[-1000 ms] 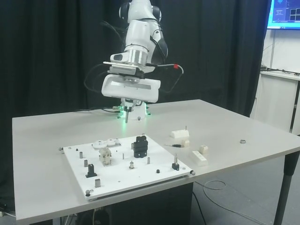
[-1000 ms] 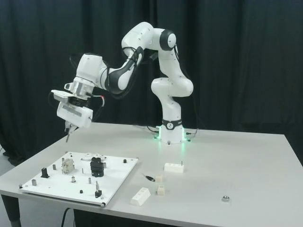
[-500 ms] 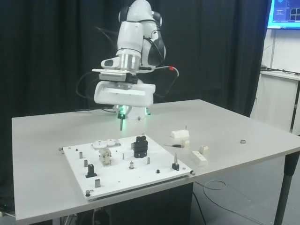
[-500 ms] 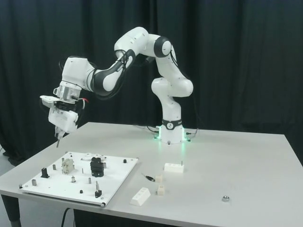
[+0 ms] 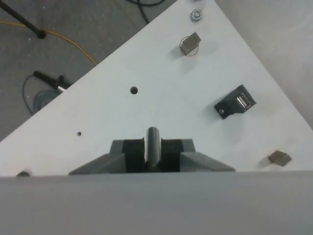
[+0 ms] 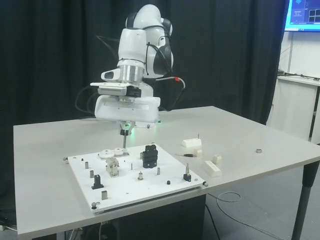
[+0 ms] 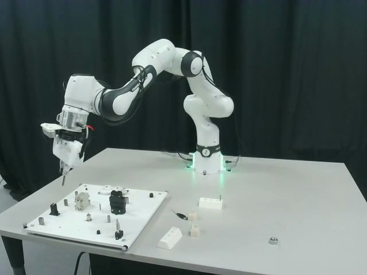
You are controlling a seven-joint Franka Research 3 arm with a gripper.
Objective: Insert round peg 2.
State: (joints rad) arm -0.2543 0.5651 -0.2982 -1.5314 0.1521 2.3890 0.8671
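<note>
My gripper (image 6: 122,131) hangs above the far edge of the white board (image 6: 150,187), shut on a thin grey round peg (image 6: 123,138) that points straight down. The peg's tip is still well above the board. In the second room view the gripper (image 7: 64,167) and peg (image 7: 63,175) are over the board's (image 7: 143,209) far left corner. In the wrist view the peg (image 5: 153,144) stands between the grey fingers of the gripper (image 5: 153,159), above the board (image 5: 161,73). A round hole (image 5: 133,90) and a smaller hole (image 5: 78,133) lie in the board close to it.
The board carries a black fixture (image 6: 150,156), a black socket (image 5: 235,104), small grey blocks (image 5: 190,44) and posts. White blocks (image 6: 191,143) (image 6: 212,167) and a nut (image 6: 259,150) lie on the grey table beside the board. Cables (image 5: 44,93) lie on the floor past the board's edge.
The arm has swung away from its base, from over the back of the table to above the board's far edge, and come lower, with the peg still held.
</note>
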